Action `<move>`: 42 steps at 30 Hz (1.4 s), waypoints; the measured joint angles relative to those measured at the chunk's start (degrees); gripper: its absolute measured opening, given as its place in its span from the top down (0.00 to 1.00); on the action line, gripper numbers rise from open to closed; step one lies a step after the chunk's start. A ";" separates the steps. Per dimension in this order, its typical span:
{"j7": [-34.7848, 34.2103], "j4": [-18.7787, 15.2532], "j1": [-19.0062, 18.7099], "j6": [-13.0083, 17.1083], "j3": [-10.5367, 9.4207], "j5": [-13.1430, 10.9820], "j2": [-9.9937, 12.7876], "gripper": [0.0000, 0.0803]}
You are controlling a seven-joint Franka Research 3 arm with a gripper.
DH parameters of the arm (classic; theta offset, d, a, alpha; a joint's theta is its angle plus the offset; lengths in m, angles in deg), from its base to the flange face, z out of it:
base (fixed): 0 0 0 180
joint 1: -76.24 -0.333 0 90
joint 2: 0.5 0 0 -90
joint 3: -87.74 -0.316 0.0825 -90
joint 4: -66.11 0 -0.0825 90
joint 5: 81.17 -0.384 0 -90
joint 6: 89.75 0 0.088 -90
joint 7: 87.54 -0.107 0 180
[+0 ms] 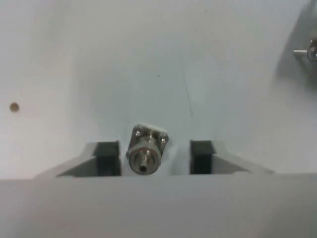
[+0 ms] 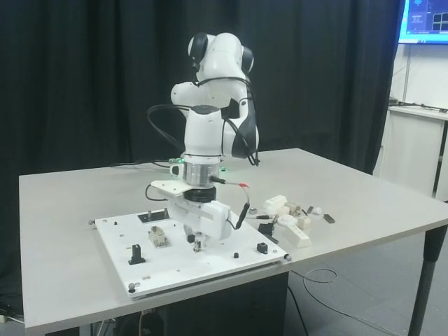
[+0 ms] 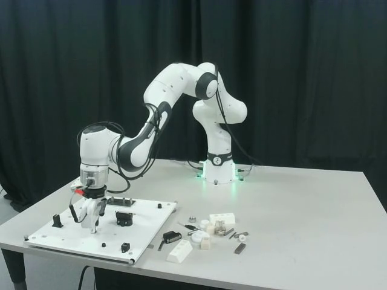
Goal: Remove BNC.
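**Fingers astride the BNC, grip not yet made**

The fingers (image 1: 203,156) stand apart, one on each side of the BNC (image 1: 146,148), with gaps showing and no contact. The connector sits upright on the white board (image 2: 210,262), under the gripper (image 2: 197,241), near the board's middle. Judging by this, the approach is done; closing and pulling it free remain.

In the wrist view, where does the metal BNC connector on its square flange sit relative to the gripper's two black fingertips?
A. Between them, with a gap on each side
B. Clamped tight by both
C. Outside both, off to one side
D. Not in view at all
A. The metal BNC connector stands on the white board between the black fingertips, and the gripper is open with white board showing on both sides.
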State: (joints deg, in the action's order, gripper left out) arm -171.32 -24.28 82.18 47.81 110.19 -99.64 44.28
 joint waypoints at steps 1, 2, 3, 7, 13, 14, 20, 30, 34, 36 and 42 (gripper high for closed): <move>0.00 0.09 0.03 0.04 0.00 0.00 0.09 0.14; -0.01 0.20 0.07 0.07 0.00 0.00 0.19 0.14; -0.02 0.35 0.10 0.08 0.00 0.00 0.31 0.63; -0.05 1.17 0.19 0.13 -0.15 -0.36 0.89 0.63; -0.07 1.36 0.23 -0.10 -0.14 -0.37 0.93 0.85; -0.06 1.40 0.24 -0.17 -0.14 -0.37 0.93 0.85; 1.07 2.06 0.41 -1.08 -0.15 -0.37 1.21 0.85; 2.33 4.80 1.07 -4.74 -0.15 -0.37 2.34 0.85; 2.39 6.29 1.37 -6.66 -0.15 -0.37 2.96 0.85; 2.39 6.89 1.51 -7.41 -0.15 -0.37 3.23 0.85; 2.39 8.34 1.80 -9.23 -0.15 -0.38 3.89 0.85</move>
State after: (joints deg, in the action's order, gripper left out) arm -168.93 -15.94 83.98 38.58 110.04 -100.02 48.17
